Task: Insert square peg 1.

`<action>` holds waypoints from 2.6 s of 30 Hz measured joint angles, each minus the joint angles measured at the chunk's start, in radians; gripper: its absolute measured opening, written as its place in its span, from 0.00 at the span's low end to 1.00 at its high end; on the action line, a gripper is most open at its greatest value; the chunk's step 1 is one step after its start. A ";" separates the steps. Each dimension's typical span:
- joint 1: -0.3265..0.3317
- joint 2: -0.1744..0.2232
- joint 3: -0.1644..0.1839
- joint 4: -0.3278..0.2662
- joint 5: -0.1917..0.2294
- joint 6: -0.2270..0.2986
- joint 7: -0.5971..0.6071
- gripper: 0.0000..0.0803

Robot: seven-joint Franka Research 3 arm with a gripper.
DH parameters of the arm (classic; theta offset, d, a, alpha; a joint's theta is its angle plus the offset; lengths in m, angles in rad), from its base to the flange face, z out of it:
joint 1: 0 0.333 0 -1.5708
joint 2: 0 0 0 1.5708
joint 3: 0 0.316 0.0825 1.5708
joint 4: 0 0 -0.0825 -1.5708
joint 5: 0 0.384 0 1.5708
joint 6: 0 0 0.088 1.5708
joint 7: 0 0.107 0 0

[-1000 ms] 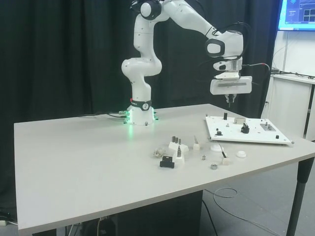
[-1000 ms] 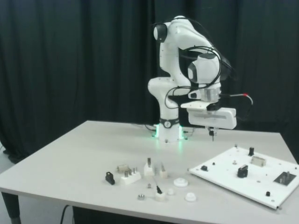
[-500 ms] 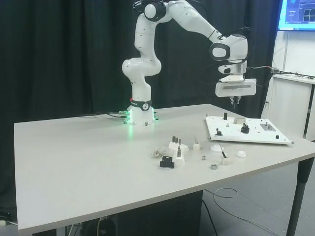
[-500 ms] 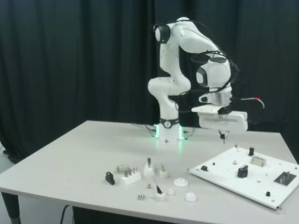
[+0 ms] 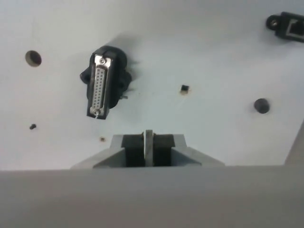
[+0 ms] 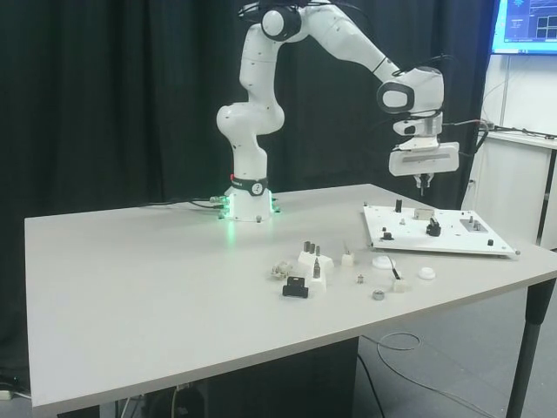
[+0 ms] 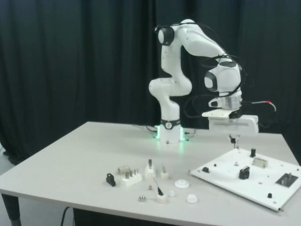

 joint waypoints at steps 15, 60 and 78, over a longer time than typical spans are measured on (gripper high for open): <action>0.056 0.047 0.000 0.011 -0.057 0.034 0.214 0.04; 0.148 0.157 -0.022 0.087 -0.193 0.051 0.297 0.04; 0.236 0.185 -0.090 0.112 -0.193 0.052 0.300 0.04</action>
